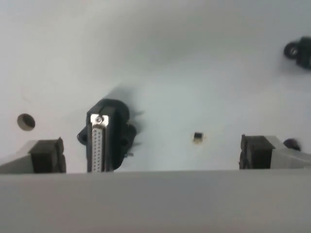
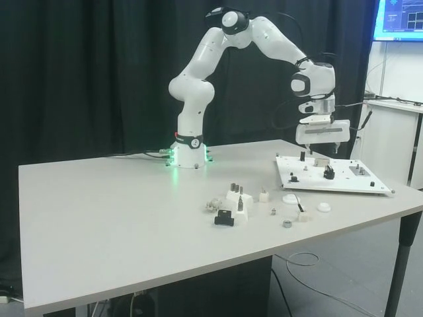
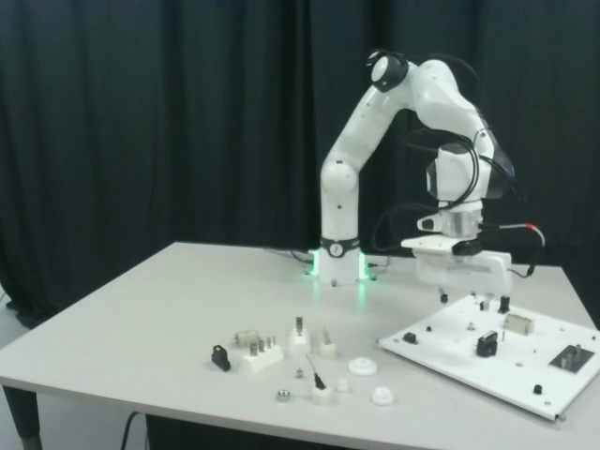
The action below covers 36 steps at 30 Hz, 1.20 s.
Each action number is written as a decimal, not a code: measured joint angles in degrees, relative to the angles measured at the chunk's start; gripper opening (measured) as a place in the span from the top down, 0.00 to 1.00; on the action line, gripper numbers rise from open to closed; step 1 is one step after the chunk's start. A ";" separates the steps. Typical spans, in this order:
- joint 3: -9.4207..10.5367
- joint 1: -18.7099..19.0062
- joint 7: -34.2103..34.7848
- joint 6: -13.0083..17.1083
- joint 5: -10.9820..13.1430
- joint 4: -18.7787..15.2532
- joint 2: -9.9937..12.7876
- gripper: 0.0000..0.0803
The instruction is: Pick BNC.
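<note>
My gripper point(image 1: 150, 153) point(image 2: 320, 150) point(image 3: 473, 298) hangs open, fingers wide apart, a little above the white board point(image 2: 357, 188) point(image 3: 450, 352) on the right side of the table. Under it, closer to one finger point(image 1: 46, 155), a black-housed multi-pin connector point(image 1: 102, 141) point(image 2: 328, 173) point(image 3: 487, 343) stands on the board. Nothing is between the fingers. A small black part point(image 1: 299, 51) with a round eye sits farther off on the board. I cannot tell which part is the BNC.
The board also carries a grey metal block point(image 3: 517, 324), a black plate point(image 3: 572, 356) and small black knobs. Loose connectors on white holders point(image 2: 231, 205) point(image 3: 258, 352) and white round caps point(image 2: 291, 198) point(image 3: 362, 366) lie mid-table. The arm's base point(image 2: 187, 155) shows green lights.
</note>
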 joint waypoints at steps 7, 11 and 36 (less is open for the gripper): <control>-2.85 0.00 -4.79 -3.00 0.00 0.01 -0.11 0.00; -4.92 0.00 -8.37 -5.59 0.00 0.02 -0.41 0.00; -15.94 -0.96 -28.04 -14.32 -1.51 0.01 -0.77 0.00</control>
